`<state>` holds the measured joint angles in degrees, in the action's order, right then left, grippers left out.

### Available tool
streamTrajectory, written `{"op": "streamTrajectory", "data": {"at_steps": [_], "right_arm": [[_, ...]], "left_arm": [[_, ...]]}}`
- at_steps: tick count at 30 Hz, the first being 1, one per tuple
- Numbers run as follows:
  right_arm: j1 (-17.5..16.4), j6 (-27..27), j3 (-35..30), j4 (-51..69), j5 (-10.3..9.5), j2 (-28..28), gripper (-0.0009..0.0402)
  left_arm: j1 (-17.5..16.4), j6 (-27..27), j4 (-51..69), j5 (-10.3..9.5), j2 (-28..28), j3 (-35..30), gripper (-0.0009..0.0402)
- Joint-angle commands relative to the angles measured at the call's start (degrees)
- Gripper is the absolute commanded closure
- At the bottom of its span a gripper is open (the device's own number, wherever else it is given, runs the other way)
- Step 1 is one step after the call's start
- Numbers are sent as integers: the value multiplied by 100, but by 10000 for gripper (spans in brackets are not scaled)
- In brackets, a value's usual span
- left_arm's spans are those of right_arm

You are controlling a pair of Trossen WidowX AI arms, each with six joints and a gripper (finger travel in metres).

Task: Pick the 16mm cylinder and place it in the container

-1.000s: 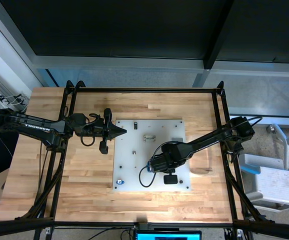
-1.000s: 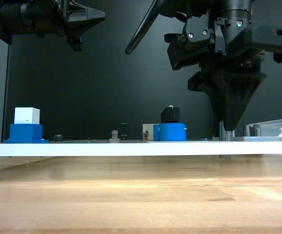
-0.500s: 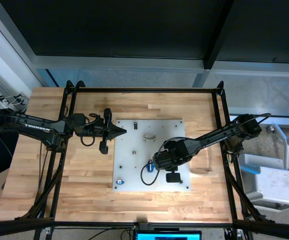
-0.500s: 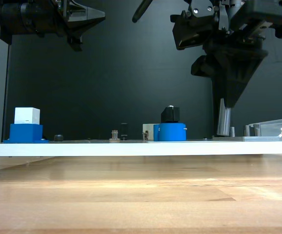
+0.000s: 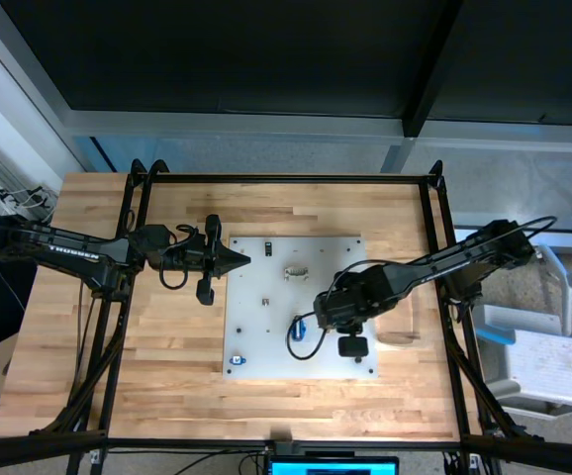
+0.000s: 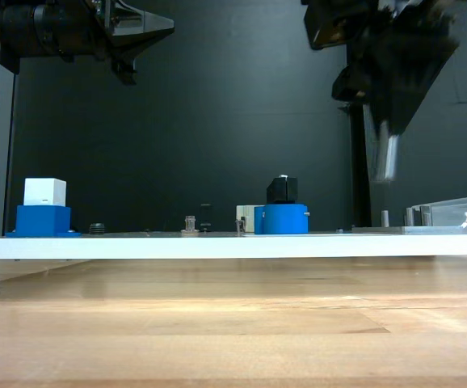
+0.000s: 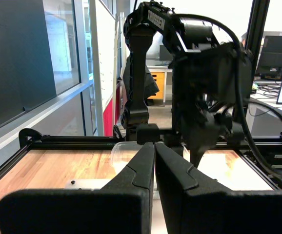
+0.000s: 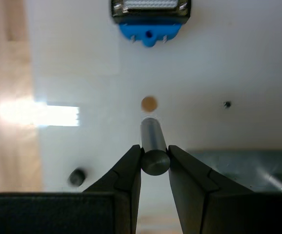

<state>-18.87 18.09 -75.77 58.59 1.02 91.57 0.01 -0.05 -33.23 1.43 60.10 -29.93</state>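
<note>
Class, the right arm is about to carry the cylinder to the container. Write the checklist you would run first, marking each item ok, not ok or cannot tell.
1. cylinder clamped between the right gripper fingers: ok.
2. Cylinder hangs above the task board, touching nothing else: ok.
3. container in view at the right arm's side of the board, lower than the cylinder: ok.
4. Container empty: cannot tell.
5. left gripper shut, parked high at the board's left edge, off the path: ok.

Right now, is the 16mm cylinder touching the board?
No: in the low view the cylinder hangs clear above the board, clamped in the right gripper; the left gripper sits shut over the board's left edge.
</note>
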Motion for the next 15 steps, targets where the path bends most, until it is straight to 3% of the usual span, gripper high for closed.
{"op": "streamTrajectory", "data": {"at_steps": [1,4,13,15], "right_arm": [[0,101,177,120,-164,-289,366],[-2,175,389,243,-267,-581,366],[-4,721,1193,420,-280,-1449,366],[-2,841,1390,411,-417,-1622,366]], "left_arm": [[0,2,-2,2,2,-2,393],[-2,2,-2,2,2,-2,393],[0,2,0,2,2,-2,393],[-2,2,0,2,2,-2,393]]}}
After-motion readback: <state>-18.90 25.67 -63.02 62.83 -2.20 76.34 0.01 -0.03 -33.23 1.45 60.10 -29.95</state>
